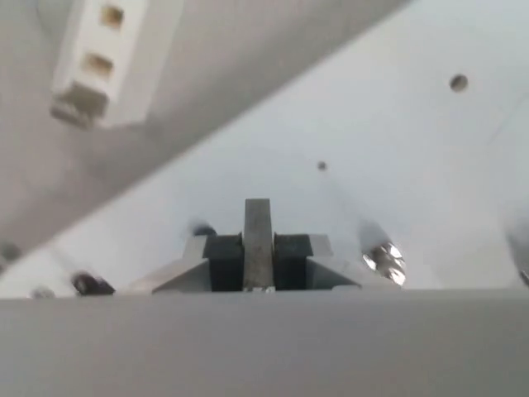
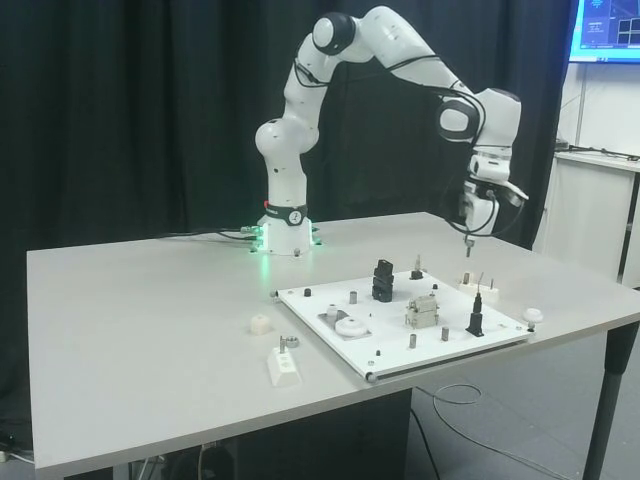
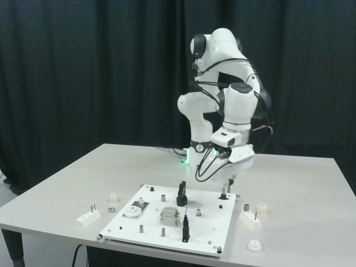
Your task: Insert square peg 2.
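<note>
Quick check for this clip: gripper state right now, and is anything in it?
Gripper: shut on the square peg, a grey bar clamped between the black finger pads, held in the air above the white board.

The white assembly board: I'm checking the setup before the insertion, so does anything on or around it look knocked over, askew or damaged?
Nothing stands out. The parts on the white assembly board stand upright, and the loose white blocks beside it sit flat on the grey table. The tool holds the grey square peg above the board.

The square peg (image 1: 258,240) looks like dull grey metal, the white board (image 2: 400,330) smooth plastic, the table (image 2: 150,320) matt grey.
</note>
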Motion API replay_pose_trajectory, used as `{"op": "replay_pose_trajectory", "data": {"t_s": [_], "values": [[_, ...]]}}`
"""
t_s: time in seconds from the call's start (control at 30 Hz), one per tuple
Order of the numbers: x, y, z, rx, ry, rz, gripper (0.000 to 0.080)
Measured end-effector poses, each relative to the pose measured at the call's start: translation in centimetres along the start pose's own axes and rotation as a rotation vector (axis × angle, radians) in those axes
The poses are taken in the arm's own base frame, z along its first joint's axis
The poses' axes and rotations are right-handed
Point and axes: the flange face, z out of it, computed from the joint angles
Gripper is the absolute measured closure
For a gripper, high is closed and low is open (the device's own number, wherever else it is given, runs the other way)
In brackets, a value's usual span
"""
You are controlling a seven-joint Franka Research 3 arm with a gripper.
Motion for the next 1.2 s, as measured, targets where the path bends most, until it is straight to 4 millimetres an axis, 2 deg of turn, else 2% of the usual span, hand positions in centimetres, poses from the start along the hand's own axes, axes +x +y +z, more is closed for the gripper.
{"op": "replay_pose_trajectory", "data": {"t_s": [0.6, 1.2], "values": [[-2.8, 5.4, -0.1, -0.022, -0.024, -0.273, 0.0728], [-5.0, 7.5, 1.3, -0.051, 0.036, -0.410, 0.0728]]}}
